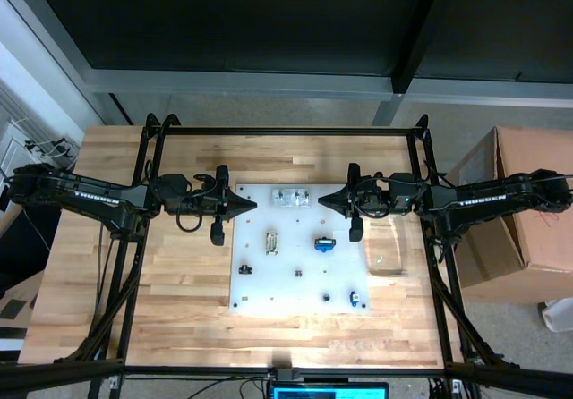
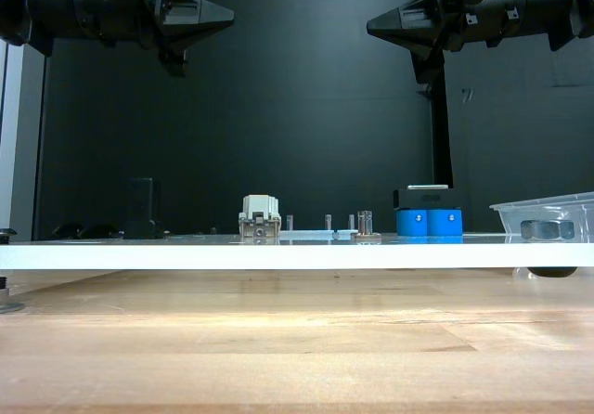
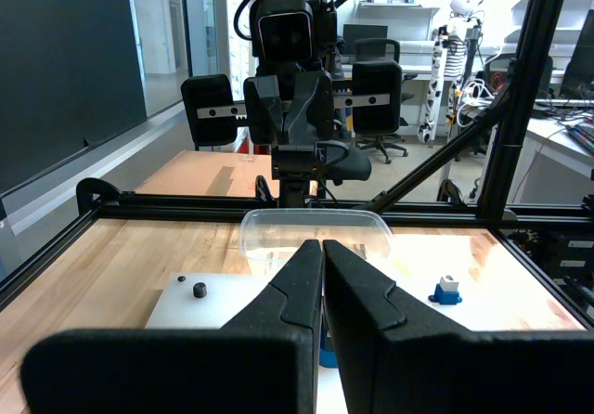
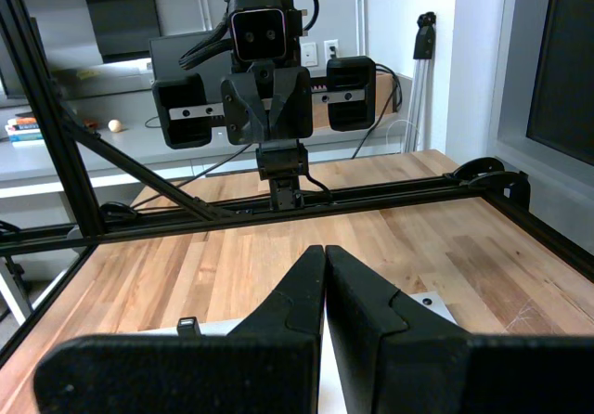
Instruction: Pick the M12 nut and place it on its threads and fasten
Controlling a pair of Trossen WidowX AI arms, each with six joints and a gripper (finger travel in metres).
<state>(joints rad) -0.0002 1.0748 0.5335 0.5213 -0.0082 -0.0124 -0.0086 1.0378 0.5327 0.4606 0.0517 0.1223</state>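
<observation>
Silver nut (image 2: 548, 230) on its stud; both grippers closed and holding nothing.
In the low view the nut sits right down at board level, hiding the ribs. The high view shows the stud (image 1: 328, 297) as a small dark spot near the near right edge of the white board (image 1: 260, 283), well away from either arm. The right gripper (image 1: 320, 199) and left gripper (image 1: 253, 205) hang high over the far part of the board, tips facing each other and apart, each with its jaws pressed together. The clear tray (image 1: 387, 272) lies on the table just beside the board's right edge, and a small pale speck in it cannot be identified.
</observation>
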